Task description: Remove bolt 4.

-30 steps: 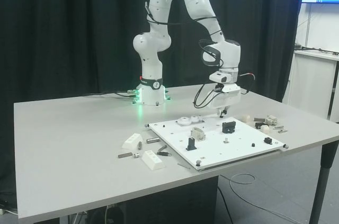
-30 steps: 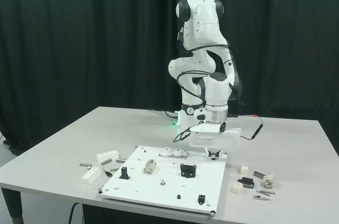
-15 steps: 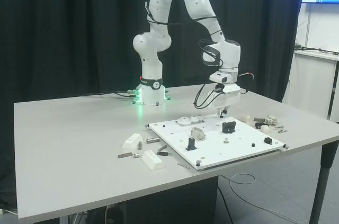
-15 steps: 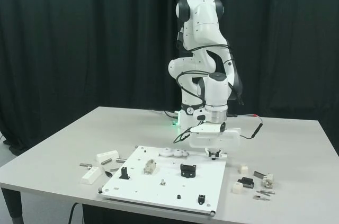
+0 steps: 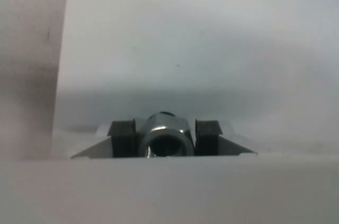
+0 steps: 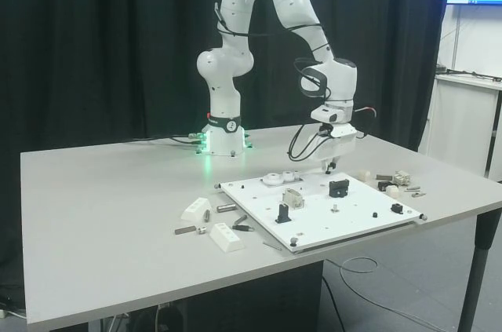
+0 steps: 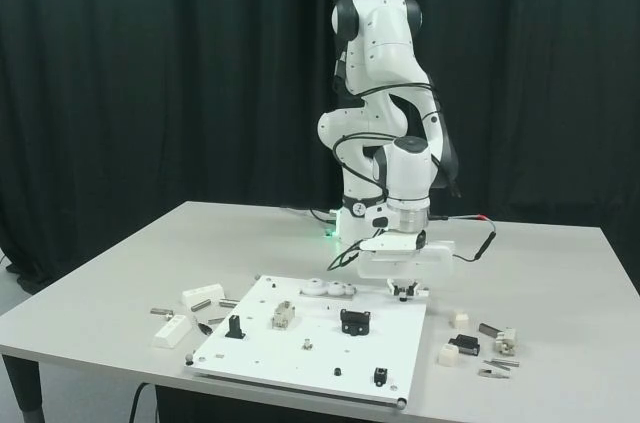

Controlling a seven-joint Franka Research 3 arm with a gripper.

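Wrist view: gripper (image 5: pixel 164 138) clenched on the bolt (image 5: pixel 165 138). Black fingers (image 5: pixel 123 138) flank the grey metal head on either side, touching it; hollow socket of the head turned toward the camera. Behind the bolt, the white board (image 5: pixel 201 49), with a strip of grey table (image 5: pixel 29 60) along one side of it.

First room view: gripper (image 6: pixel 330 163) hanging low over the far edge of the board (image 6: pixel 321 210), on the side away from the arm's base (image 6: pixel 223 140). Fingertips just above the board's surface, near a black block (image 6: pixel 339 187). Bolt too small here to make out between the fingers. Elsewhere on the board: a metal clamp (image 6: pixel 292 197), a black post (image 6: pixel 283 212) and a small upright stud (image 6: pixel 336 207), all nearer the camera than the gripper. Off the board, toward the table's open side, two white blocks (image 6: pixel 195 208) and loose pins (image 6: pixel 227 207). Beyond the board's other side, a cluster of small parts (image 6: pixel 392 180).

Second room view: gripper (image 7: pixel 405 290) at the board's (image 7: pixel 290 348) back edge, beside two white round pieces (image 7: pixel 329 290). Something small held at the fingertips, hardly clear of the board; detail not readable. Black block (image 7: pixel 355 320) in front of the gripper, well apart from the small parts (image 7: pixel 480 343) lying off the board.
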